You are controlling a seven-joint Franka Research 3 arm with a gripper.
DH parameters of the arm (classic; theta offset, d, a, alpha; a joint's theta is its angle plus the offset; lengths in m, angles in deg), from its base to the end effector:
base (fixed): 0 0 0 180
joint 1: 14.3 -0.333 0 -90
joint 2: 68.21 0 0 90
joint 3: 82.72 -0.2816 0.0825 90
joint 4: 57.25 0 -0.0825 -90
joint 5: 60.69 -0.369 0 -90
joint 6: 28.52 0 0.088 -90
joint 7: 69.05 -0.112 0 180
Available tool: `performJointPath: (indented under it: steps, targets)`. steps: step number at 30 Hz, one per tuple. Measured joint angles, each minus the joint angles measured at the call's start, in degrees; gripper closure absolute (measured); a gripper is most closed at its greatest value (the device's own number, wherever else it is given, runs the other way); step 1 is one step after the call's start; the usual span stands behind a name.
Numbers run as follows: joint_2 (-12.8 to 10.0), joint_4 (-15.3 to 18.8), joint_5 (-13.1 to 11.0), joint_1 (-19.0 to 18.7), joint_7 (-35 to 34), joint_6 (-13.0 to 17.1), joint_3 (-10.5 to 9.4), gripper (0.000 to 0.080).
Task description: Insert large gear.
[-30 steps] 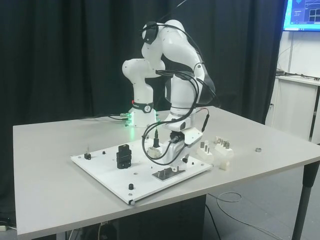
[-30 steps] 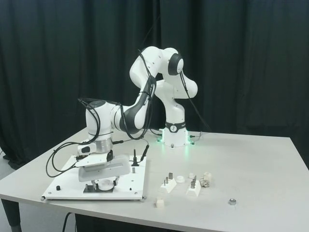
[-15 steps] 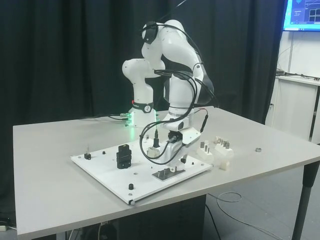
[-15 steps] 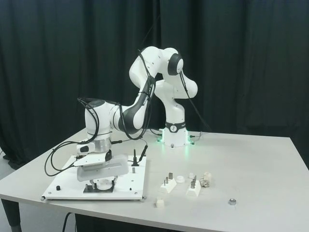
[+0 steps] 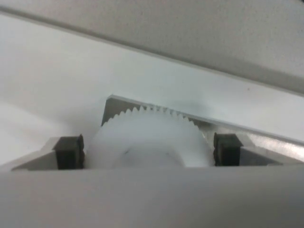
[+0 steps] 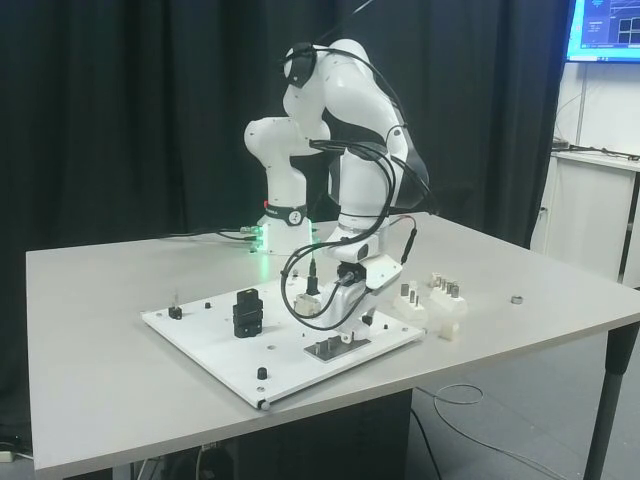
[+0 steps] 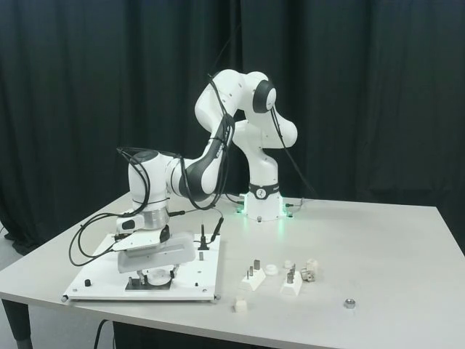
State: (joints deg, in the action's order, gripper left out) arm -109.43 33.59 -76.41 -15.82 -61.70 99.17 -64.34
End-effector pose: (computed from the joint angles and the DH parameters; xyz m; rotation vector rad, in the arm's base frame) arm 0.6410 -0.1602 0.2050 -3.1038 0.4172 0.0477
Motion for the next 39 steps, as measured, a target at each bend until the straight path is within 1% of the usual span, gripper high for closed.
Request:
performJointPath:
  steps: [24,39]
  targets:
    - [0.19,0.34,-0.02,0.02,-0.31,0.00,0.11,0.0209]
    - [0.19,0.35,-0.69,0.13,-1.36,0.03,0.15,0.0209]
